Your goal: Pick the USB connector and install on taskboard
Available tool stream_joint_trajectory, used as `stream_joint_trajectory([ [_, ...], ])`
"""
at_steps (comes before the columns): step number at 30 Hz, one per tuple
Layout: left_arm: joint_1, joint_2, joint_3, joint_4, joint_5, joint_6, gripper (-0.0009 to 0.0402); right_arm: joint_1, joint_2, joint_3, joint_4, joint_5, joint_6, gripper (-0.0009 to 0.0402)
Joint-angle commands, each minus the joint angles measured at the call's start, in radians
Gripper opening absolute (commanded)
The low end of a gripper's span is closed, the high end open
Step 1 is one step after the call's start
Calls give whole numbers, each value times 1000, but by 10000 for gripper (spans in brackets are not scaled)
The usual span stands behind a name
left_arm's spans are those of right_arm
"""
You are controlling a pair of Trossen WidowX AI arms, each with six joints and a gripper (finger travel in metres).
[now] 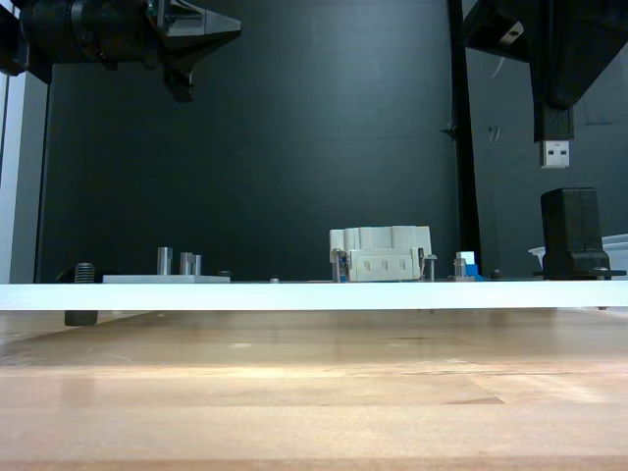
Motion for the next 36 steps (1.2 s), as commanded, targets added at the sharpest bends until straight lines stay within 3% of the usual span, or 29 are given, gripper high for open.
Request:
stream_joint_trajectory([
  [1,0,0,0,0,0,0,0,-2,2,-2,2,-2,1,0],
  [36,0,0,0,0,0,0,0,-2,1,-45,38,-18,-18,0],
])
